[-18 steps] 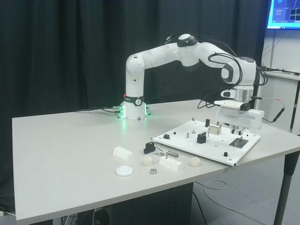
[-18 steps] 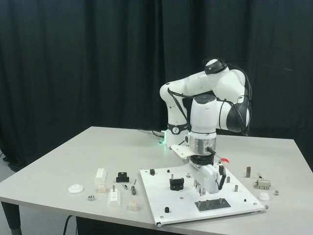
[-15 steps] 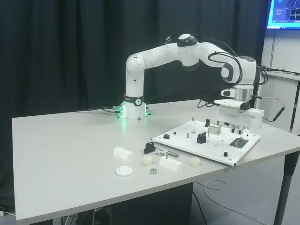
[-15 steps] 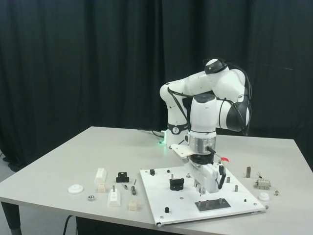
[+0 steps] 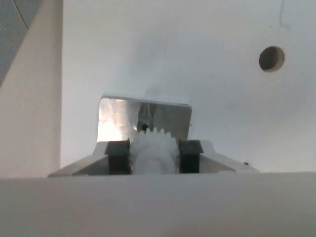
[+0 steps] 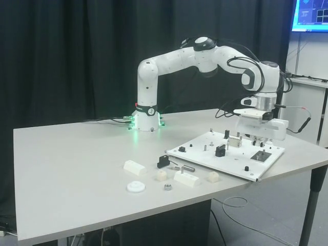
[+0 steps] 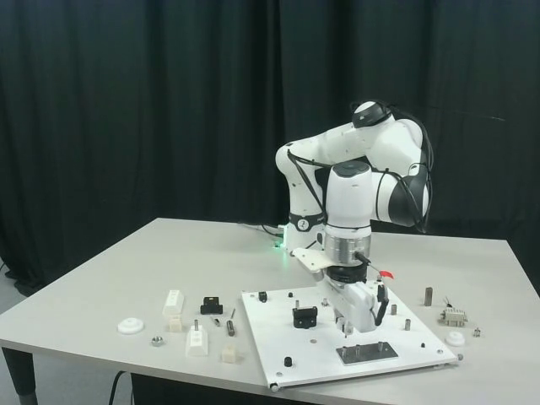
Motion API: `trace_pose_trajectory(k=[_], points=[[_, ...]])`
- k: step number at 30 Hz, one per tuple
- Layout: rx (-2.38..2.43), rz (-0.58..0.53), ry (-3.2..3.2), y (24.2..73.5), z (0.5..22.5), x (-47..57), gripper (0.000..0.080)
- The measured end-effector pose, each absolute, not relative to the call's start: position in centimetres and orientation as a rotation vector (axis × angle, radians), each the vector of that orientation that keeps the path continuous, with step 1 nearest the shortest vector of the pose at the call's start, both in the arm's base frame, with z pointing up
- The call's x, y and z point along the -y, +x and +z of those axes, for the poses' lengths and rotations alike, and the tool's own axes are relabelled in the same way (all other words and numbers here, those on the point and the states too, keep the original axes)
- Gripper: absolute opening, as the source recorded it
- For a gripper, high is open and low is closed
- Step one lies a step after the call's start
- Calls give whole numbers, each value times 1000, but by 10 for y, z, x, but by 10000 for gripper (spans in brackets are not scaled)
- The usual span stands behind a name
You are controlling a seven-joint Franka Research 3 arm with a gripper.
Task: Place small gear.
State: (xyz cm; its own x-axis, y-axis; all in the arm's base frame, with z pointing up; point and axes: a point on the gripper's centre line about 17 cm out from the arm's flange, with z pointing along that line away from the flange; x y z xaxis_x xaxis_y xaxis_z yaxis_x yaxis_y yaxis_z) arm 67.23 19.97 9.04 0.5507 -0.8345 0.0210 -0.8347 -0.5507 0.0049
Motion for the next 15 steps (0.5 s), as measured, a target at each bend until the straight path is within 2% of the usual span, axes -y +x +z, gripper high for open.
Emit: trace_pose_trajectory(k=[15], points=[[1474,25,2757,674,90,-194,205]])
